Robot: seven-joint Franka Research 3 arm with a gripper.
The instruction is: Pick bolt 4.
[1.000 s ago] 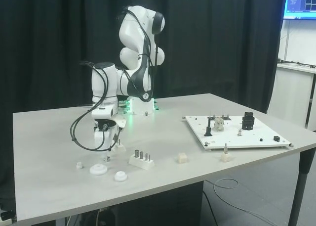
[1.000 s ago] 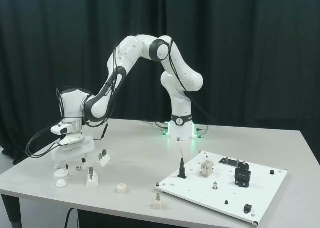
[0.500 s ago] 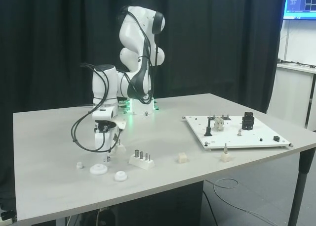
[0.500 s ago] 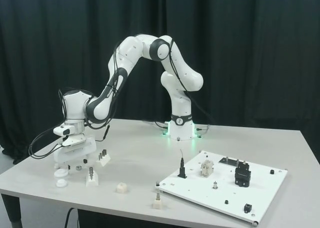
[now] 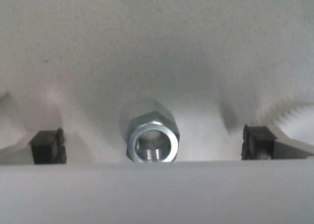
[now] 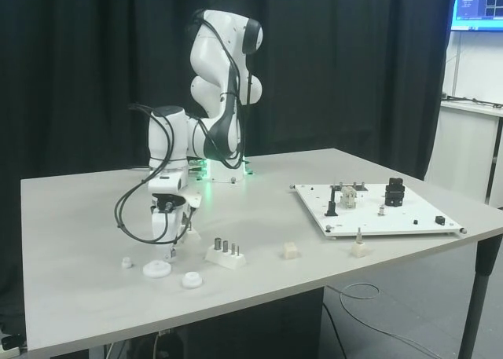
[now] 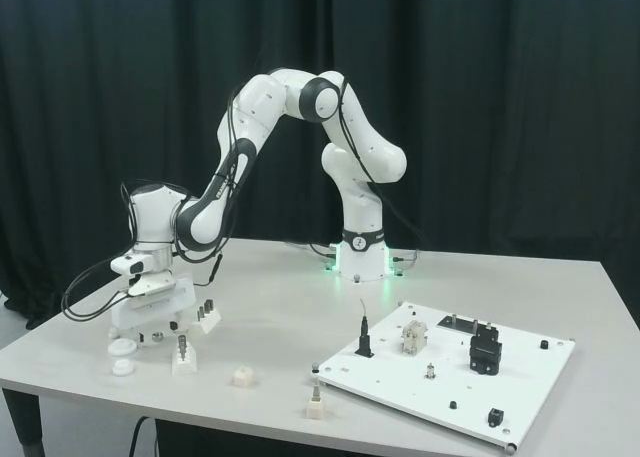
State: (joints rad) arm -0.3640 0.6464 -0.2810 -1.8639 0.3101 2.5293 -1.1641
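Gripper (image 5: 153, 145) open, black fingertips (image 5: 47, 146) straddling a small grey hexagonal threaded metal piece (image 5: 152, 138) standing on the grey table (image 5: 157, 47). Likely rigid, light, slippery; grip opposite flats.

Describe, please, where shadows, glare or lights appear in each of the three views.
Wrist view: soft dark shadows lie on the table beside the hex nut, whose threaded bore shines; a blurred grey band crosses the picture in front of it. First room view: green light glows at the arm's base, and a bright screen shows in the corner. Second room view: the same green glow at the base, against a black curtain.
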